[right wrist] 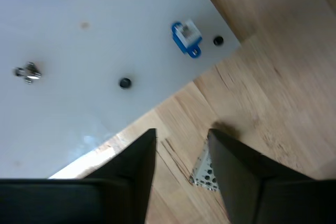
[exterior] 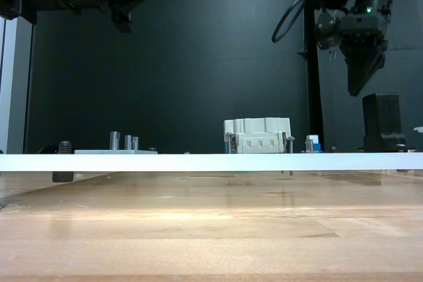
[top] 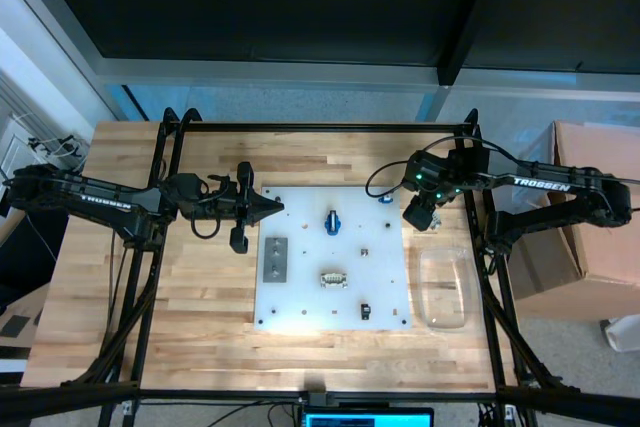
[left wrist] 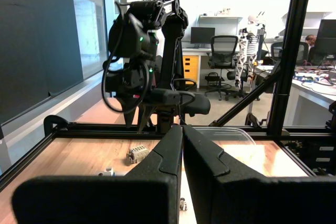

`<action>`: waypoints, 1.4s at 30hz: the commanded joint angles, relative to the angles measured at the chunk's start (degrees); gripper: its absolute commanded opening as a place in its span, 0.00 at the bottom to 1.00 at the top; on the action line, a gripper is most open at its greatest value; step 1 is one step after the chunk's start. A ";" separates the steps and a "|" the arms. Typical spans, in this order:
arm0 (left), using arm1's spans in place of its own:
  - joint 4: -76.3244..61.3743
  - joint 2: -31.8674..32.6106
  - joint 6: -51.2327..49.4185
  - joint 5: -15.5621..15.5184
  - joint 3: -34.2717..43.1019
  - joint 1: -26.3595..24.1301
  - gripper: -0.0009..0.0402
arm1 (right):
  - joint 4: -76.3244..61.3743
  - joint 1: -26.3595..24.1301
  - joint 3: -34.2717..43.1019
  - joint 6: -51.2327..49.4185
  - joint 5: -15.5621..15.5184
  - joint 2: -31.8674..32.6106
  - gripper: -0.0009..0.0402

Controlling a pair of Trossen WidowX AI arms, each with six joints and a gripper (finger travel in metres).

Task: Remove the HAN10E connector from the taskboard and place in the container

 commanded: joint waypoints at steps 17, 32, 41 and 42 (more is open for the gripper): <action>0.00 0.02 0.02 0.00 0.00 0.00 0.02 | -1.75 0.13 -0.85 1.46 0.11 -0.46 0.08; 0.00 0.00 0.02 0.00 0.00 0.02 0.02 | 0.83 -8.68 -9.94 1.90 0.15 0.61 0.65; 0.00 0.02 0.02 0.00 0.00 0.00 0.02 | 3.52 -10.54 -13.66 1.90 0.11 5.33 0.78; 0.00 0.02 0.02 0.00 0.00 0.02 0.02 | 3.63 -10.54 -14.01 1.90 0.09 5.66 0.78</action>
